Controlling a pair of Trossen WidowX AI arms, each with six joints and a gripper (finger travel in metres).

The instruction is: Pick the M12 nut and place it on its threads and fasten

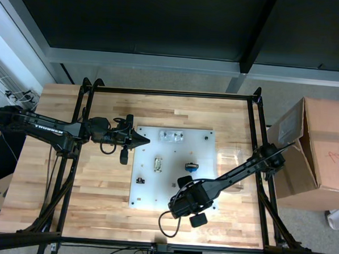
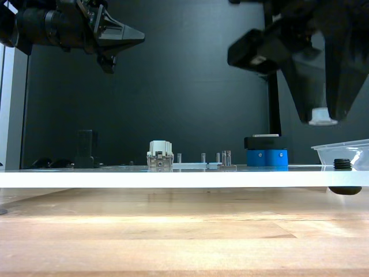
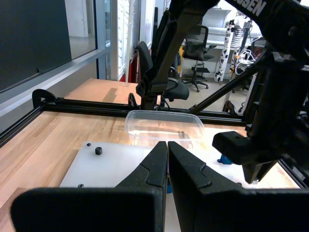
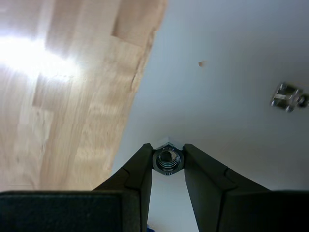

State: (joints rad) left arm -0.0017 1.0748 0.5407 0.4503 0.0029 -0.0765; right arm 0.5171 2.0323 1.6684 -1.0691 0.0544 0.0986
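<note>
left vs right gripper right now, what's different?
Right gripper is shut on the M12 nut; left gripper is shut on nothing. Right gripper hangs over the white board's near edge, left gripper over its far left corner. Both are well above the board.

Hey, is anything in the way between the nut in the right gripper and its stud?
Nothing visible. The nut, held by the right gripper, hangs raised near the bare stud, open air between them. The left gripper hovers shut over the board, at its left edge.

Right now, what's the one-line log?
left gripper: shut, raised over board's left edge | right gripper: shut on nut, above board | stud: bare
</note>
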